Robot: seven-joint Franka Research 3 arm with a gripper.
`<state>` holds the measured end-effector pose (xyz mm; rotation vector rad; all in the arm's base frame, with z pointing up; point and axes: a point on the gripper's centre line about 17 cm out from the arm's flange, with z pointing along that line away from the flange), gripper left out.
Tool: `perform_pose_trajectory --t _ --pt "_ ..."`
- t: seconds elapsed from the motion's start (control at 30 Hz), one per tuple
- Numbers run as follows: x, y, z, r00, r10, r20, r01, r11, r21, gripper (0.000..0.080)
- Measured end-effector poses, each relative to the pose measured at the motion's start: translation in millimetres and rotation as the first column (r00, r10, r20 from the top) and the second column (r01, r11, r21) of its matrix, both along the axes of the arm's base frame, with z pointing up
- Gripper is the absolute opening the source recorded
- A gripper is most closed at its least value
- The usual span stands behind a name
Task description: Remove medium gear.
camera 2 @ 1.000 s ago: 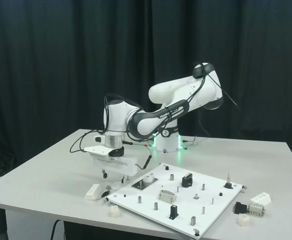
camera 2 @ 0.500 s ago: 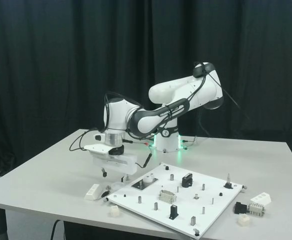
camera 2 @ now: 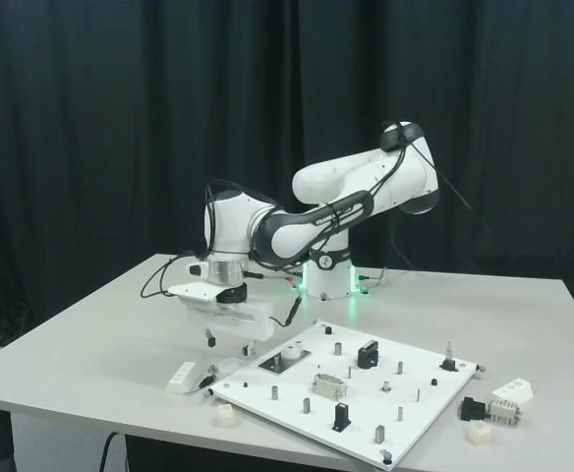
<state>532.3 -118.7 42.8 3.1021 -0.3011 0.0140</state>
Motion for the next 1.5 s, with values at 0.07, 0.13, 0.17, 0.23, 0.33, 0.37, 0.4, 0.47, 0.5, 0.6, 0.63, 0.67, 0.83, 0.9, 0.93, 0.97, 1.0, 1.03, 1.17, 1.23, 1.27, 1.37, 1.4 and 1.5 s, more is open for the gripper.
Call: perform_pose_trajectory --t 0.07,0.13,0.17,0.23,0.33,0.37,0.4,0.47,0.5,0.6,0.63,0.67,0.83,0.9,0.93,0.97,1.0,1.03,1.17,1.23,1.27,1.37,1.4,1.5 --pt "-1.8 7 1.5 1.000 -0.006 -0.007 0.006 1.000 0.014 0.0800" --pt "-3.9 14 3.7 1.000 -0.011 -0.014 0.011 1.000 0.028 0.0800" --pt "-5.0 18 4.8 1.000 -0.013 -0.017 0.013 0.999 0.035 0.0800" --pt "-7.4 26 7.2 0.999 -0.019 -0.026 0.020 0.999 0.047 0.0800" --pt "-11.0 38 11.0 0.999 -0.030 -0.040 0.032 0.998 0.060 0.0800" --pt "-12.0 42 12.2 0.999 -0.034 -0.043 0.036 0.997 0.064 0.0800" --pt "-13.1 46 13.4 0.998 -0.038 -0.046 0.041 0.997 0.069 0.0800" --pt "-14.7 54 15.3 0.998 -0.046 -0.048 0.050 0.996 0.075 0.0800" --pt "-15.6 58 15.9 0.997 -0.052 -0.049 0.055 0.996 0.077 0.0800" --pt "-18.0 67 16.9 0.996 -0.068 -0.053 0.072 0.994 0.078 0.0800" --pt "-18.9 70 16.9 0.996 -0.072 -0.054 0.076 0.994 0.077 0.0800" --pt "-20.0 72 16.6 0.996 -0.075 -0.055 0.079 0.994 0.077 0.0800" --pt "-25.6 85 14.9 0.995 -0.081 -0.061 0.086 0.994 0.075 0.0800" --pt "-27.1 89 14.4 0.994 -0.086 -0.061 0.091 0.993 0.072 0.0800" --pt "-27.8 91 14.1 0.994 -0.089 -0.061 0.093 0.993 0.070 0.0800" --pt "-28.3 92 13.9 0.994 -0.091 -0.061 0.095 0.993 0.068 0.0800" --pt "-28.7 93 13.6 0.994 -0.092 -0.060 0.096 0.993 0.066 0.0800" --pt "-29.0 95 13.2 0.994 -0.093 -0.059 0.096 0.993 0.063 0.0800" --pt "-29.3 98 11.0 0.994 -0.097 -0.055 0.100 0.994 0.051 0.0800" --pt "-29.2 100 9.4 0.994 -0.100 -0.053 0.102 0.994 0.045 0.0800" --pt "-29.3 100 8.5 0.994 -0.100 -0.052 0.102 0.994 0.042 0.0800" --pt "-29.9 101 5.7 0.994 -0.102 -0.050 0.103 0.994 0.033 0.0800" --pt "-30.4 101 4.5 0.994 -0.102 -0.051 0.103 0.994 0.031 0.0800" --pt "-31.8 101 1.5 0.994 -0.100 -0.050 0.102 0.994 0.025 0.0800"
